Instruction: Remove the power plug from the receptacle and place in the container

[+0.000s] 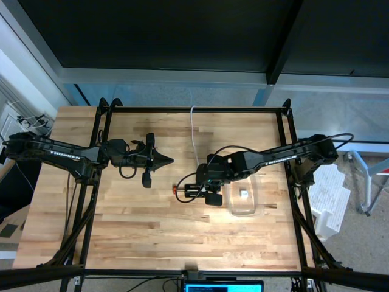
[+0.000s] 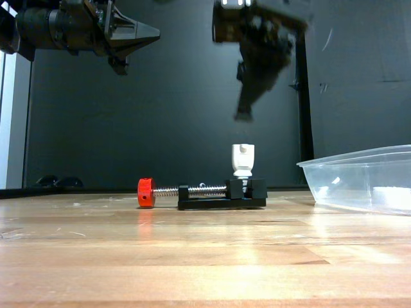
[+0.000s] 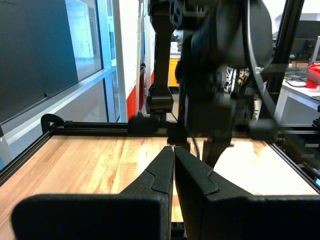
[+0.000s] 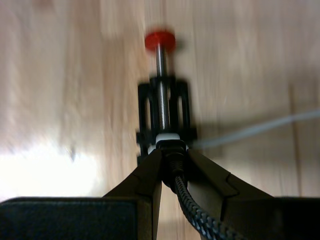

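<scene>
In the right wrist view my right gripper (image 4: pixel 172 154) is shut on the black power plug (image 4: pixel 173 159), whose braided black cable (image 4: pixel 196 216) trails back between the fingers. Just beyond it is the white-faced receptacle (image 4: pixel 167 136), held in the black clamp (image 4: pixel 162 107) with a red knob (image 4: pixel 160 40). In the low view the right gripper (image 2: pixel 244 114) hangs above the receptacle (image 2: pixel 243 159) with a gap between them. The clear container (image 1: pixel 244 202) lies to the right of the clamp (image 1: pixel 193 191). My left gripper (image 1: pixel 166 160) is shut and empty, hovering left of centre.
A small white cube (image 1: pixel 243 193) lies inside the container (image 2: pixel 369 181). The receptacle's white cord (image 1: pixel 194 135) runs to the table's far edge. A black frame (image 1: pixel 194 109) borders the wooden table. The left gripper (image 3: pixel 174 150) points toward the right arm.
</scene>
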Controlling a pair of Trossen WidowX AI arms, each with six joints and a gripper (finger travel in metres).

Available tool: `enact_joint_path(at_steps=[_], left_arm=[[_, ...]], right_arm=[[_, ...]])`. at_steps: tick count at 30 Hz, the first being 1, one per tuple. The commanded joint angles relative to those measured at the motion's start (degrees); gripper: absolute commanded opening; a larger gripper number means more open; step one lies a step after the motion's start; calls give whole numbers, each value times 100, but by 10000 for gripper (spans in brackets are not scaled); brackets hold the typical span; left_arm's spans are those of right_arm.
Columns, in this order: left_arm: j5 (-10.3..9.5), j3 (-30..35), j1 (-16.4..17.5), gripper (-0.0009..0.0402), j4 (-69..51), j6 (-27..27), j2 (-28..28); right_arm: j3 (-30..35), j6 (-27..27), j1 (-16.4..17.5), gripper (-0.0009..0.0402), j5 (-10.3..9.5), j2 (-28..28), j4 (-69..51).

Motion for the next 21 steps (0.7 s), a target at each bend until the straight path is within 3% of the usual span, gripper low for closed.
enact_joint_path(at_steps=[1,13,21], left_arm=[[2,2,2,0,2,2,0],[0,2,2,0,4,2,-4],[0,2,2,0,4,2,-9]], right_arm=[[0,2,-2,0,-4,-120,-66],[-28,13,4,0,0,-752,-723],[-752,127,103,0,0,-1414,-728]])
